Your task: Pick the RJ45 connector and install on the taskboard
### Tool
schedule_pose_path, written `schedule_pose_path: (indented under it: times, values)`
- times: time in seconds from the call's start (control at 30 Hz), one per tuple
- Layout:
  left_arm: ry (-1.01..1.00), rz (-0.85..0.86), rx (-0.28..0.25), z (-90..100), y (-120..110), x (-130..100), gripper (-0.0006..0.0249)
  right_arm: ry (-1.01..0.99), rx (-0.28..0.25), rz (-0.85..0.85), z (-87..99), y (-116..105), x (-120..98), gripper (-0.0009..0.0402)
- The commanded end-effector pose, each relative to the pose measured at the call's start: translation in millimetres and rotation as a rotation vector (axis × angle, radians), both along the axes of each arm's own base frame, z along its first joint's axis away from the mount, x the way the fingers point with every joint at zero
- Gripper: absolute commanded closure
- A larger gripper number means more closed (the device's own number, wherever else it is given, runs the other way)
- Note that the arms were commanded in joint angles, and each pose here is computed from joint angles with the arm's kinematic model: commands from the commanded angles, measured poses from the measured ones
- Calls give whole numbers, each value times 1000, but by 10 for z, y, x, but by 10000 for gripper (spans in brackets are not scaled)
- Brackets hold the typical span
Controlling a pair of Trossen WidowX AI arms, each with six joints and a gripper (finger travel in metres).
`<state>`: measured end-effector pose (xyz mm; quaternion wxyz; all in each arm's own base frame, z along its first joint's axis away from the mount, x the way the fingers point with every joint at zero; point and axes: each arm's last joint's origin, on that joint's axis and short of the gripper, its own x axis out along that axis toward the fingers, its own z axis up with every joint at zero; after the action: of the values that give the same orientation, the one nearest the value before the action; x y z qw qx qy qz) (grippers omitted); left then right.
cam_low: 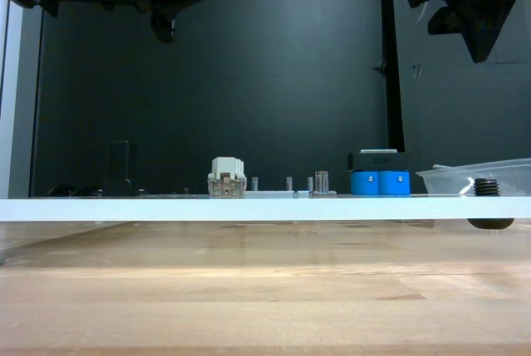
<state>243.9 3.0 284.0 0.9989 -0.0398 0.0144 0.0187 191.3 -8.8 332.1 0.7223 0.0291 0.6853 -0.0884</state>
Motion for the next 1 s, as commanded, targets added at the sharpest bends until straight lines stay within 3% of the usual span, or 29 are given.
schedule_pose_path:
  times: [0.03, 0.57, 0.73, 1.0]
  values:
    - [0, 0, 0, 0, 1, 1, 242, 1, 0, 8, -4, 0, 8, 394]
    - [0, 0, 0, 0, 0, 1, 242, 35, 8, 6, -50, -1, 57, 393]
    - [0, 0, 0, 0, 1, 1, 242, 138, 39, 8, -247, -1, 280, 381]
    - [0, 0, 0, 0, 0, 1, 242, 355, 49, 41, -718, -11, 667, 283]
